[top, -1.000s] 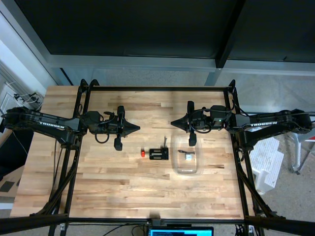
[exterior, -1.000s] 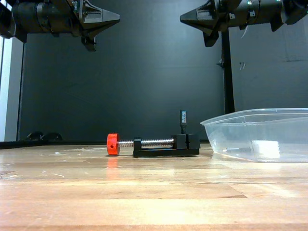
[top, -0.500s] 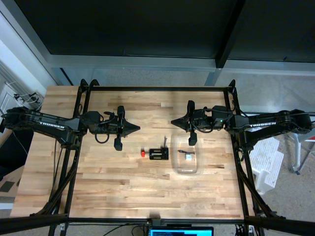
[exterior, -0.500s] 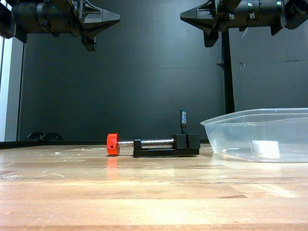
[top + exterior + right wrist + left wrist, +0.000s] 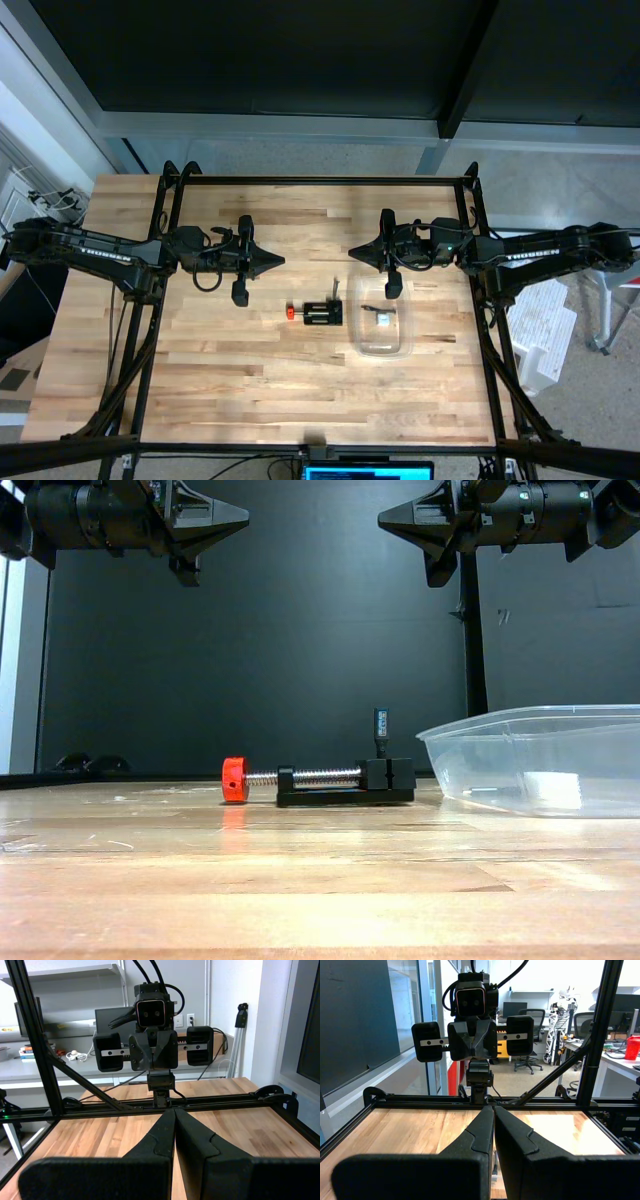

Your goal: Remove the USB-C connector from taskboard and place in the container

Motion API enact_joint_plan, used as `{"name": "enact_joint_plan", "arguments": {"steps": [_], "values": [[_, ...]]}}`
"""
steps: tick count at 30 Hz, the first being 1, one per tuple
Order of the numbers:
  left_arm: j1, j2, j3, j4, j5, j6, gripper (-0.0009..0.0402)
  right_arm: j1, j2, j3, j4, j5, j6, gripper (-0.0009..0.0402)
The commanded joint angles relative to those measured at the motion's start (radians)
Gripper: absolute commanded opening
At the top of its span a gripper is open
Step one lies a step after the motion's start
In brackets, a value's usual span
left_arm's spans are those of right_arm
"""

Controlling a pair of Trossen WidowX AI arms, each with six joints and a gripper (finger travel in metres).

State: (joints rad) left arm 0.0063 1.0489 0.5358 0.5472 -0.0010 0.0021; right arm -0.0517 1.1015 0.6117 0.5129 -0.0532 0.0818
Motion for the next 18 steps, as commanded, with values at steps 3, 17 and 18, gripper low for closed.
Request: {"name": "enact_joint_plan", "arguments": {"steps": [3, 17, 18], "values": [[0.000, 0.000, 0.000, 0.000, 0.000, 0.000, 0.0000, 0.004, 0.000, 0.000, 0.001, -0.004, 0.003, 0.0000], [0.000, 0.000, 0.000, 0.000, 0.000, 0.000, 0.0000, 0.015, 0.001, 0.000, 0.005, 0.000, -0.004, 0.0000], [0.000, 0.000, 0.000, 0.000, 0.000, 0.000, 0.0000, 0.015, 0.001, 0.000, 0.005, 0.000, -0.005, 0.0000]]}}
